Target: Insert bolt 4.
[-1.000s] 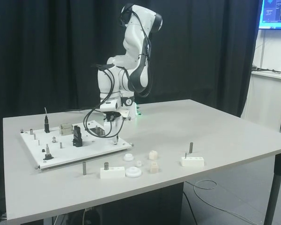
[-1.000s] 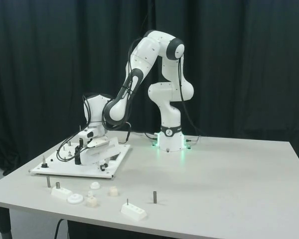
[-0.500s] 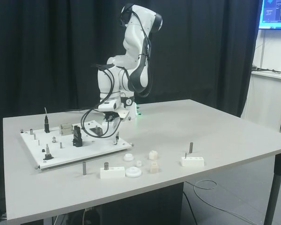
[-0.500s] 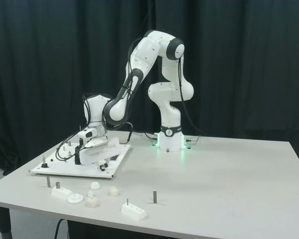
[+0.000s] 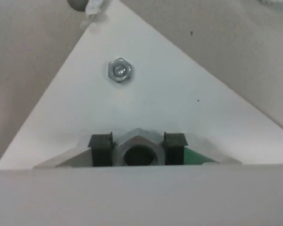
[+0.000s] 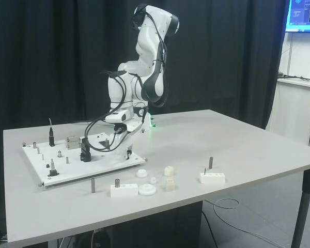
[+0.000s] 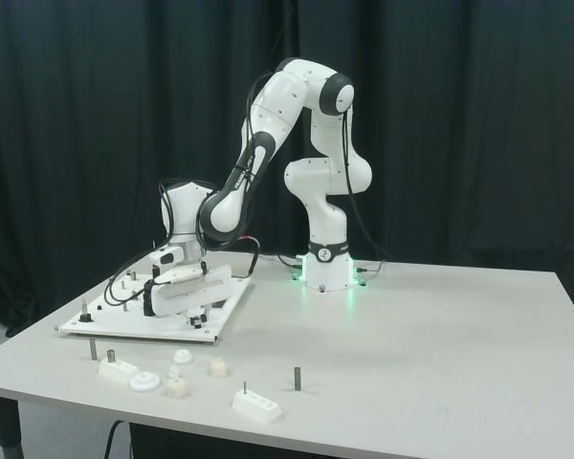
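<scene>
Bolt point(image 5: 137, 151) sits clamped between my two black fingertips point(image 5: 100, 149), hex head facing wrist camera. My gripper point(image 5: 137, 149) closed on bolt, low over corner of white board point(image 5: 179, 108). Second hex bolt head point(image 5: 119, 70) seated in board, well apart from mine. My arm point(image 6: 144, 77) bent down over board's near edge. Grey table point(image 6: 237, 139) carries board; white blocks point(image 6: 124, 189) and loose pins point(image 6: 211, 162) lie near front edge.

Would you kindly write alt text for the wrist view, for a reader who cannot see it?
Two black fingertips grip a grey hex-headed bolt from either side, above a corner of the white board. A small grey hex nut sits on the board farther off, and the grey table shows on both sides.
</scene>
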